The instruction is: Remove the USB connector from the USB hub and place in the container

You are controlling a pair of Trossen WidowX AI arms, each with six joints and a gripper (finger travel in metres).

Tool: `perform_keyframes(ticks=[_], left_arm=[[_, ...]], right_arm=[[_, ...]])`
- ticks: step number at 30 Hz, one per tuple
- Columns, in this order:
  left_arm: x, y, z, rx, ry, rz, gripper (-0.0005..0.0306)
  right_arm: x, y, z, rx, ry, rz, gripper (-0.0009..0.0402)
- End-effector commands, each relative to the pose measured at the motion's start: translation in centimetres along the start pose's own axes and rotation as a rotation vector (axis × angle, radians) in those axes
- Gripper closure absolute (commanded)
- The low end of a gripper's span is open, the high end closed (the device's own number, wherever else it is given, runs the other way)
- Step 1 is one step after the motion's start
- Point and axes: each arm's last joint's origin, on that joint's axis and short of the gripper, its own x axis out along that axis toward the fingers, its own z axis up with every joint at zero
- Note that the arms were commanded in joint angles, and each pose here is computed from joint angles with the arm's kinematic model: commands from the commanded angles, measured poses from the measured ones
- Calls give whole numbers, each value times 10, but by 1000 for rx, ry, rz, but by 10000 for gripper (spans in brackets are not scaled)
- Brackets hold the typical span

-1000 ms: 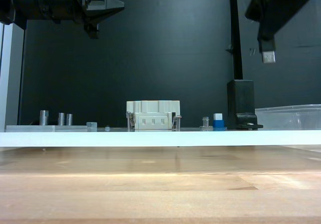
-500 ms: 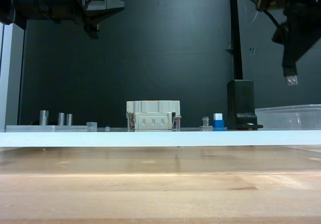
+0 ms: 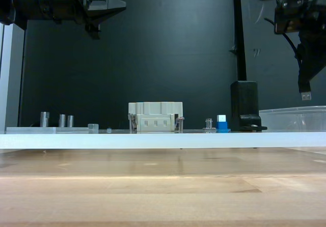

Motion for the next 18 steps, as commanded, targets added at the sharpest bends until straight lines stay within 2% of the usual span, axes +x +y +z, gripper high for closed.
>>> perform_keyframes(ticks=[1, 6, 8, 18], left_arm=[[0, 0, 0, 0, 0, 0, 300], [0, 0, 0, 0, 0, 0, 300], [0, 0, 0, 0, 0, 0, 300], [0, 0, 0, 0, -1, 0, 300]], right_arm=[[2, -5, -3, 47, 0, -6, 393], [6, -5, -2, 116, -25, 19, 393], [8, -5, -2, 120, -30, 25, 393], [10, -7, -4, 116, -17, 6, 393]])
